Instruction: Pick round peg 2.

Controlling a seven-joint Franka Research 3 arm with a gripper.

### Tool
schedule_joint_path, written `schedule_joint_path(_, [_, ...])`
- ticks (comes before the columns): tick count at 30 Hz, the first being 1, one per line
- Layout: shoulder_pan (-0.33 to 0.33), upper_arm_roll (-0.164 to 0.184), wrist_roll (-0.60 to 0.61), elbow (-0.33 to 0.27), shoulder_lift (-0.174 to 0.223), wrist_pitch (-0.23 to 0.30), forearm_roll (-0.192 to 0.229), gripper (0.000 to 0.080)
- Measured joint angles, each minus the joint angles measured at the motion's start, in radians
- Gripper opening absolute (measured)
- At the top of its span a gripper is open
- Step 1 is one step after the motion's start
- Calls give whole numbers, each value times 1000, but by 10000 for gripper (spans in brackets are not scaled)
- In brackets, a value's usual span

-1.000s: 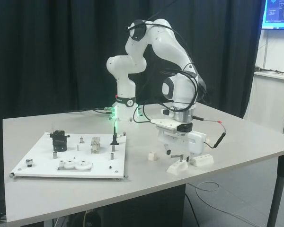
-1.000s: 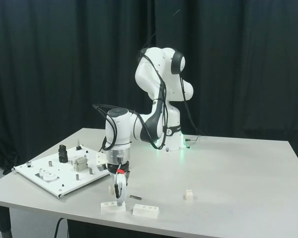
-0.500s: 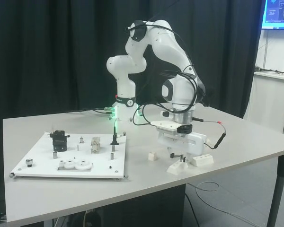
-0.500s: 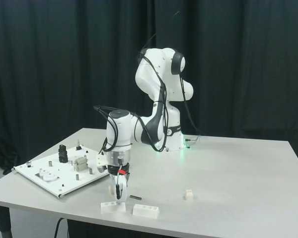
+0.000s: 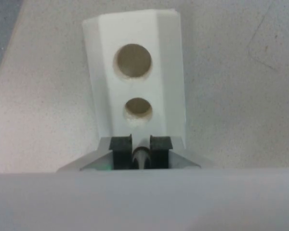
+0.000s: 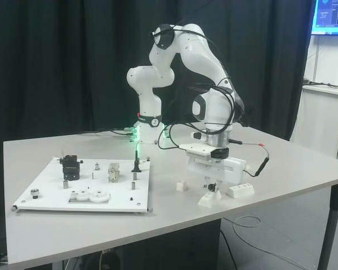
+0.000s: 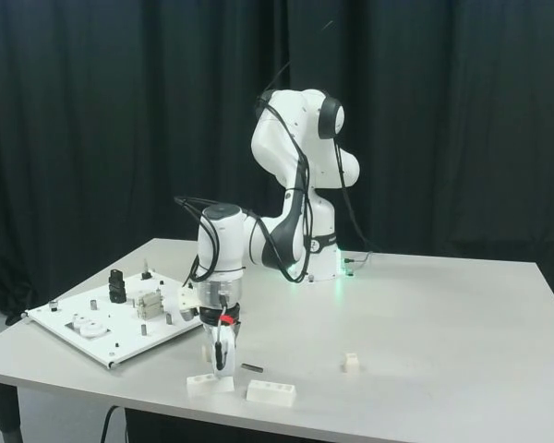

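We're right down on the peg holder [image 5: 135, 72] now, the gripper [image 5: 140, 151] low over the white block at the near edge of the desk [image 6: 281, 163]. In the wrist view the two black fingers [image 5: 120, 151] sit close together with a slim grey peg [image 5: 140, 156] clamped between them (round peg 2, by our reckoning), at the holder's end beyond its two empty holes. So the grasp looks made; the lift is left, and we judge the peg not yet clear of the holder. The room views can't show us that pinch, but they give what the wrist can't: the second white block [image 7: 270, 391] just beside, a small white piece [image 7: 351, 362] apart, and the assembly board [image 6: 84, 188] well off to the side
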Motion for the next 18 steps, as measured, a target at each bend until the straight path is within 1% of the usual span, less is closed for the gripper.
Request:
schedule_joint_path(4, [0,0,0,0,0,1,0,159])
schedule_joint_path(5, [1,0,0,1,0,1,0,73])
schedule_joint_path(12, [0,-1,-2,4,-7,1,0,73])
schedule_joint_path(18, [0,-1,-4,4,-29,-12,-3,73])
